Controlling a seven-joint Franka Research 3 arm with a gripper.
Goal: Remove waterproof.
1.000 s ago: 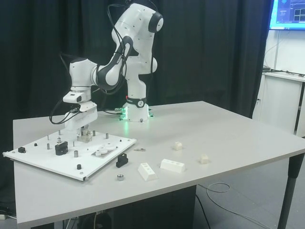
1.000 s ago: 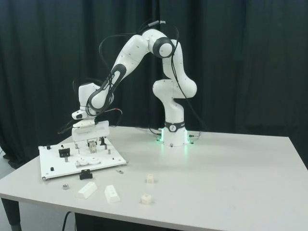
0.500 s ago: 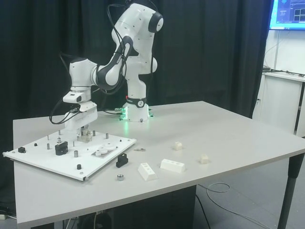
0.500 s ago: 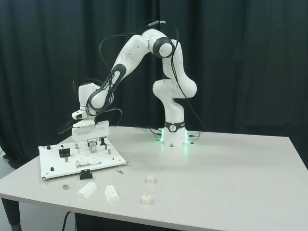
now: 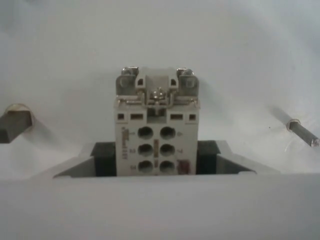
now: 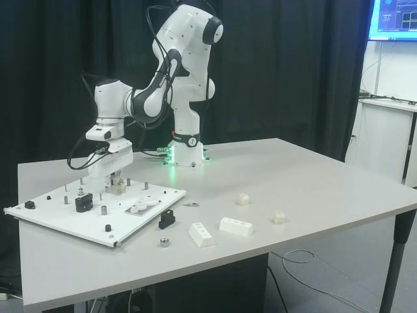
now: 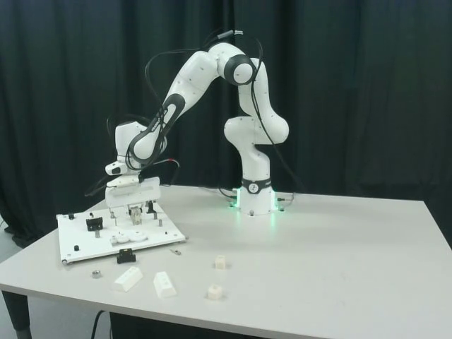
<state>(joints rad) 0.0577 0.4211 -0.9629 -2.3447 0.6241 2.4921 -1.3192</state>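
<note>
Currently on the white board (image 6: 58, 218): the waterproof connector (image 5: 156, 129), standing upright in a black-lined socket, six round holes on its face and two screws on top. Gripper (image 6: 116, 184) directly above the connector; whether its fingers clasp it or stand apart cannot be told from any view. Also on the board: a black block (image 6: 84, 203), white gears (image 6: 142, 207), several metal pegs (image 5: 301, 133). On the grey table (image 6: 313, 176) beside the board: a black clip (image 6: 167, 218), a metal nut (image 6: 164, 242), two white blocks with holes (image 6: 235, 225), two small cubes (image 6: 244, 199).
</note>
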